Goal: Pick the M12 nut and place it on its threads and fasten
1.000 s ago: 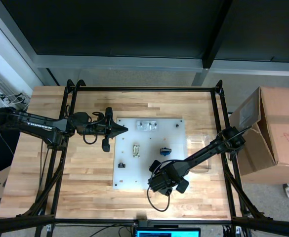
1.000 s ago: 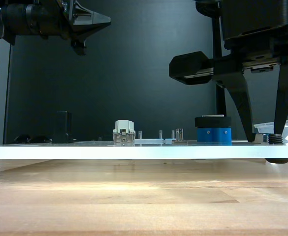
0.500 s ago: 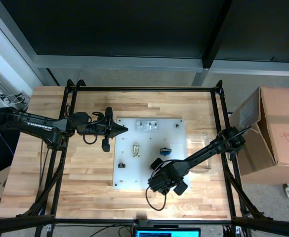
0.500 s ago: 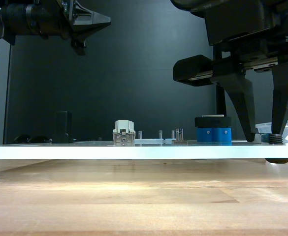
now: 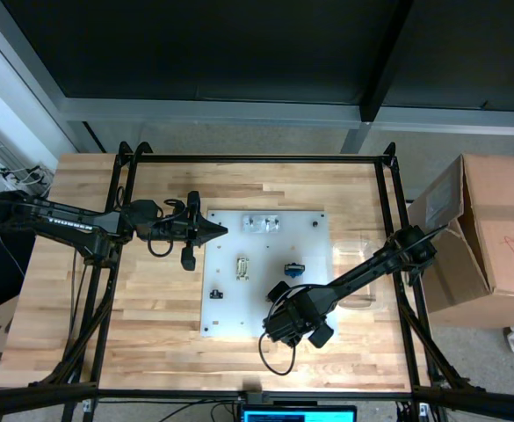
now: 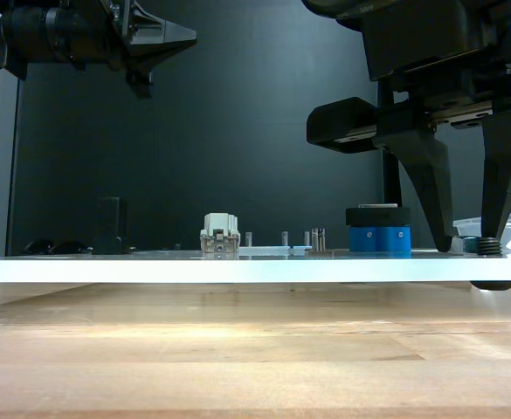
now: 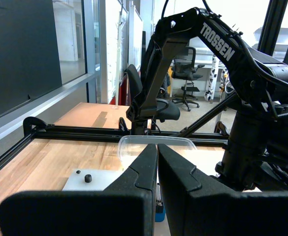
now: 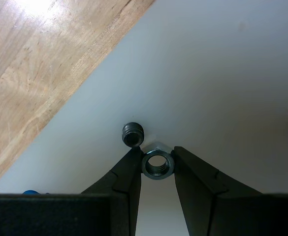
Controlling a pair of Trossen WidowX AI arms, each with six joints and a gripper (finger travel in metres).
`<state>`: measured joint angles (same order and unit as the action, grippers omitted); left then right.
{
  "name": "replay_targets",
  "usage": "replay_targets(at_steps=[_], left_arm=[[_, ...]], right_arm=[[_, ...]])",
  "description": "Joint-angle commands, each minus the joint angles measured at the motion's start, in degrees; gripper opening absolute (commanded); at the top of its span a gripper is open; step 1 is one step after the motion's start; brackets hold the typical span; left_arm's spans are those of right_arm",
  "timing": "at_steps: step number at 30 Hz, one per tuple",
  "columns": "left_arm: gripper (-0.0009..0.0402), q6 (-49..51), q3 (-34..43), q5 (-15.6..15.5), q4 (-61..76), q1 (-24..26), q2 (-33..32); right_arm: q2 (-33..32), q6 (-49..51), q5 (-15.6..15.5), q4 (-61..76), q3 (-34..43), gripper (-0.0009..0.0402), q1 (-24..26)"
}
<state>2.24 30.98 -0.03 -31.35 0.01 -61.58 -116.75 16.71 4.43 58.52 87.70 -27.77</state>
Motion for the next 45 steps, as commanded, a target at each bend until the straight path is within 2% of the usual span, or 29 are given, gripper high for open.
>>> replay_targets(at_steps=[1,9,18,26,37,42,45], left_arm=[[0.0000,0.0,0.0,0.0,0.0,0.0,0.0],[0.0000,0.0,0.0,0.0,0.0,0.0,0.0],[0.0000,0.0,0.0,0.0,0.0,0.0,0.0],[0.0000,0.0,0.0,0.0,0.0,0.0,0.0],[0.0000,0.0,0.0,0.0,0.0,0.0,0.0],[0.0000,0.0,0.0,0.0,0.0,0.0,0.0],[0.0000,0.0,0.0,0.0,0.0,0.0,0.0]], right_arm=[[0.0,0.1,0.0,0.0,0.0,0.0000,0.0],[0.1,-2.9,0.0,0.1,0.0,0.0000,0.0],[0.8,-2.0,0.1,0.0,0.0,0.0000,0.0],[3.7,6.5,0.0,0.7,0.2,0.0000,-0.1],[5.5,16.6,0.0,4.9,4.7,0.0000,-1.1],[5.5,27.7,-2.6,7.8,5.6,0.0000,-1.9],[5.6,30.4,-2.8,7.6,5.6,0.0000,-2.2]])
